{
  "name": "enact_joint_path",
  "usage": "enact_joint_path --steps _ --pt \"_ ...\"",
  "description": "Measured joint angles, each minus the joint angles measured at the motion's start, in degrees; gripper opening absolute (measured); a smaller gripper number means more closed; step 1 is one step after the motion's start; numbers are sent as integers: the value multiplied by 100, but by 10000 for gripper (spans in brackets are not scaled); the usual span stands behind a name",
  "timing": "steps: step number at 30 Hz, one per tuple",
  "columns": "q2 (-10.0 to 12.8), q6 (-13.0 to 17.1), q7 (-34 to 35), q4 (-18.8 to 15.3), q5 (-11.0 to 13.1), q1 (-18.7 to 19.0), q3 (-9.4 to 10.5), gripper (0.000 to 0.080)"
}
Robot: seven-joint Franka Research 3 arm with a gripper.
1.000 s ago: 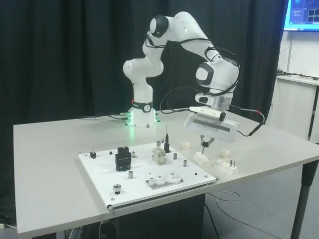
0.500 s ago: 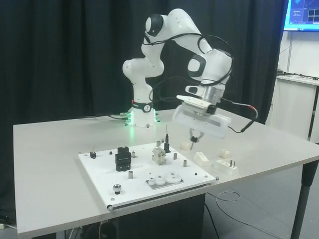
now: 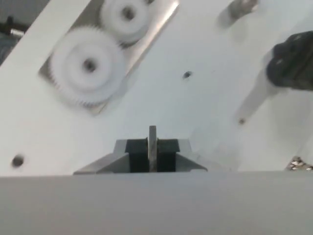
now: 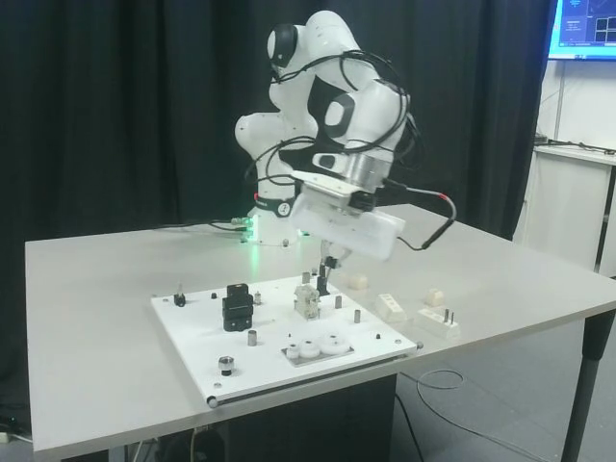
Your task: Insert square peg 1.
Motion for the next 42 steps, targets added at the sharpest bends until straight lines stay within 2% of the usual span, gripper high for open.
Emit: enact_joint_path --steps 7,18,29,34,42 --pt "0 0 620 37 60 -275 -2 32" --pt "-1 -14 932 32 323 -504 -63 32" --pt "-42 -456 1236 -16 485 -520 -289 32" --pt "-84 -539 1301 -93 744 -523 -411 32" --pt "-183 -451 1516 -314 1178 -522 -585 32"
